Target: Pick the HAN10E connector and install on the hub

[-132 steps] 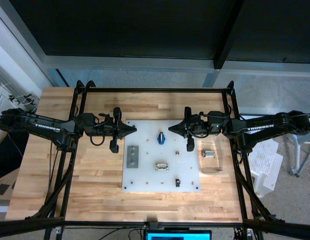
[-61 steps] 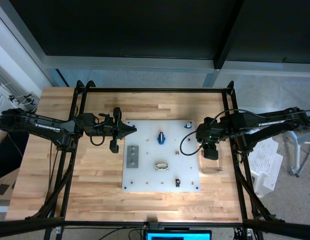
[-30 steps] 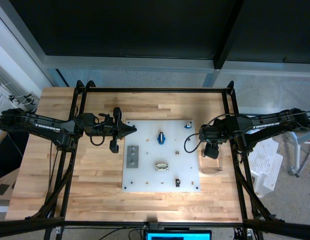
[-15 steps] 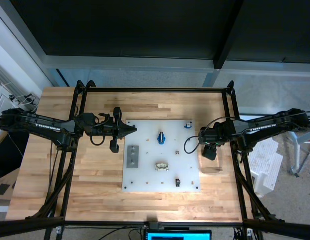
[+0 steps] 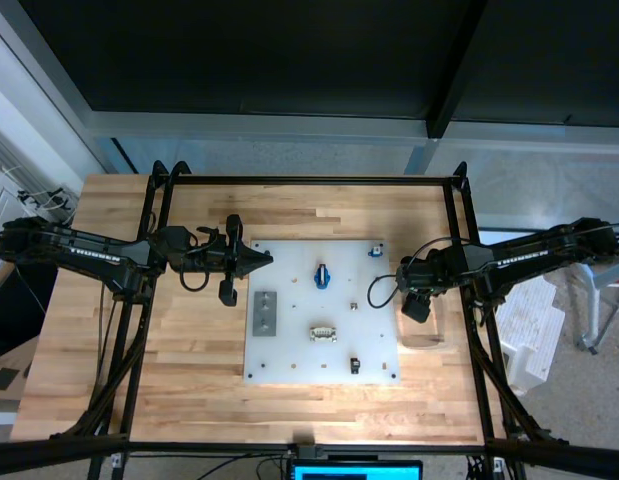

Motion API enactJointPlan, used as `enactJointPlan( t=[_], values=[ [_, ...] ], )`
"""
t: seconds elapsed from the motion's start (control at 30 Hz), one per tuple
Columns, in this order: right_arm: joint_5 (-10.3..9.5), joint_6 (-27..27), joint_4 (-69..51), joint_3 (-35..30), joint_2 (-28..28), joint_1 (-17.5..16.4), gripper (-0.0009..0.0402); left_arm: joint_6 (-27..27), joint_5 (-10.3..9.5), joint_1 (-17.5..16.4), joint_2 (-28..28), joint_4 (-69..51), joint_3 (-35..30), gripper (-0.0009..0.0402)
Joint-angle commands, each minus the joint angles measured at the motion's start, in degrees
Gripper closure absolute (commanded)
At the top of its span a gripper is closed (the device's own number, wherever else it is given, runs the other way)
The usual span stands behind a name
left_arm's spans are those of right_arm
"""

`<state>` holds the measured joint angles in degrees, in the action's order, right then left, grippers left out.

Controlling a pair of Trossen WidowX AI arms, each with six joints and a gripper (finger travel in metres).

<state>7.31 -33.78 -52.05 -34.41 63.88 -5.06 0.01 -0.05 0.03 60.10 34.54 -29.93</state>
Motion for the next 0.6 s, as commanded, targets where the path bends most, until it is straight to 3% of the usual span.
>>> enactJointPlan(
  t=[0.03, 0.6],
  values=[
    [0.17, -0.33, 0.76, 0.81, 0.00, 0.00, 0.0178, -0.02, 0.02, -0.02, 0.00, 0.00, -0.02, 0.0393],
    [0.20, -0.44, 5.01, 4.39, 2.36, 0.07, 0.0236, -0.02, 0.02, -0.02, 0.02, 0.00, -0.02, 0.0393]
  ],
)
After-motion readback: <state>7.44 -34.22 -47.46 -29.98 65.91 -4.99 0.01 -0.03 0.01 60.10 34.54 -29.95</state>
